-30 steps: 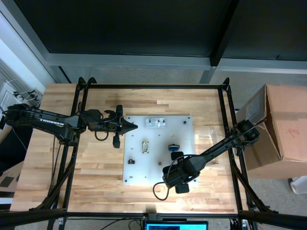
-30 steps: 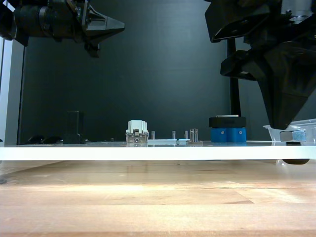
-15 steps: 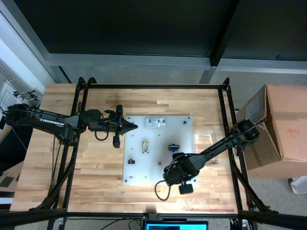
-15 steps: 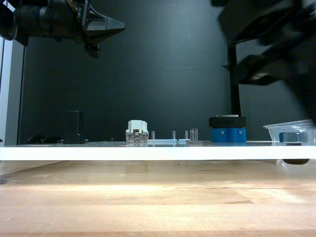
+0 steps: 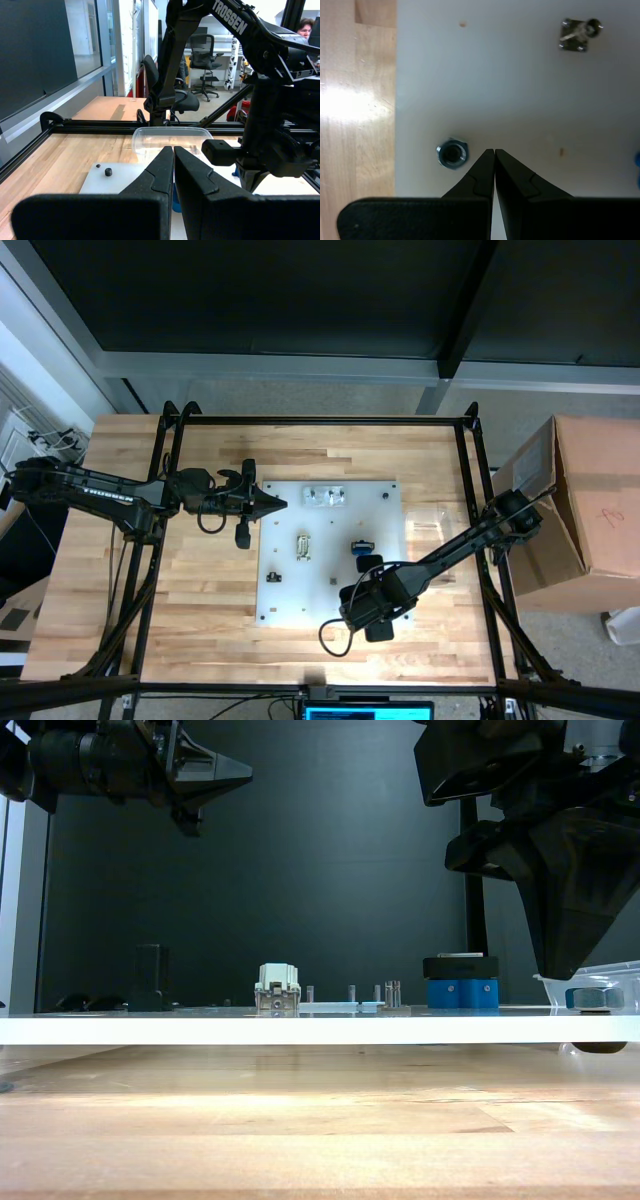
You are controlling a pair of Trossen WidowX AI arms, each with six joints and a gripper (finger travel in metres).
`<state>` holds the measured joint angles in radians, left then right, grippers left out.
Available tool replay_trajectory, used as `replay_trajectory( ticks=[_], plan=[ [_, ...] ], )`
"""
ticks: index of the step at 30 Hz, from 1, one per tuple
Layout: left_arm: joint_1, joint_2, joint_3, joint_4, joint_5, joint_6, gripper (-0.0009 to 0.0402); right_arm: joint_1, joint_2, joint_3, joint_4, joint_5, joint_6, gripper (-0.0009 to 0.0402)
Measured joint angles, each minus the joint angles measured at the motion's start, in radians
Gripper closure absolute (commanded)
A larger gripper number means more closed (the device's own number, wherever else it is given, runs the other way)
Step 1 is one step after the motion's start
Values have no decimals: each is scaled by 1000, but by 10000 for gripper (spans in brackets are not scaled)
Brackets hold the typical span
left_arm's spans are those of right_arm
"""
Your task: Pick the M12 nut and place it on its threads and fasten
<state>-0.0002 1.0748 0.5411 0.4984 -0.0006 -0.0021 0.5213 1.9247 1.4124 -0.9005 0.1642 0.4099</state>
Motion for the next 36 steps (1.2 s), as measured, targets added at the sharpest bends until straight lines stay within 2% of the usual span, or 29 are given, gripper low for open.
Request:
replay_trajectory(
  ticks=[5,10,12,14,16,18,22,29,31,36],
  plan=[
    [0,0,0,0,0,0,393,2,0,-13,19,-18,0,393],
    [0,0,0,0,0,0,393,5,0,-30,37,-68,0,393],
    [0,0,0,0,0,0,393,3,-3,-31,25,-146,-14,393],
    [0,0,0,0,0,0,393,2,-5,-30,20,-266,-36,393],
    [0,0,0,0,0,0,393,7,-6,-24,-14,-298,-46,393],
    [0,0,0,0,0,0,393,8,-11,-19,-26,-289,-48,393],
    [0,0,0,0,0,0,393,3,-13,-19,-28,-224,-48,393],
    [0,0,0,0,0,0,393,5,-17,-18,-27,-62,-9,393],
    [0,0,0,0,0,0,393,3,-17,-17,-19,-47,-7,393],
    [0,0,0,0,0,0,393,6,-18,-30,37,-51,0,393]
  ],
)
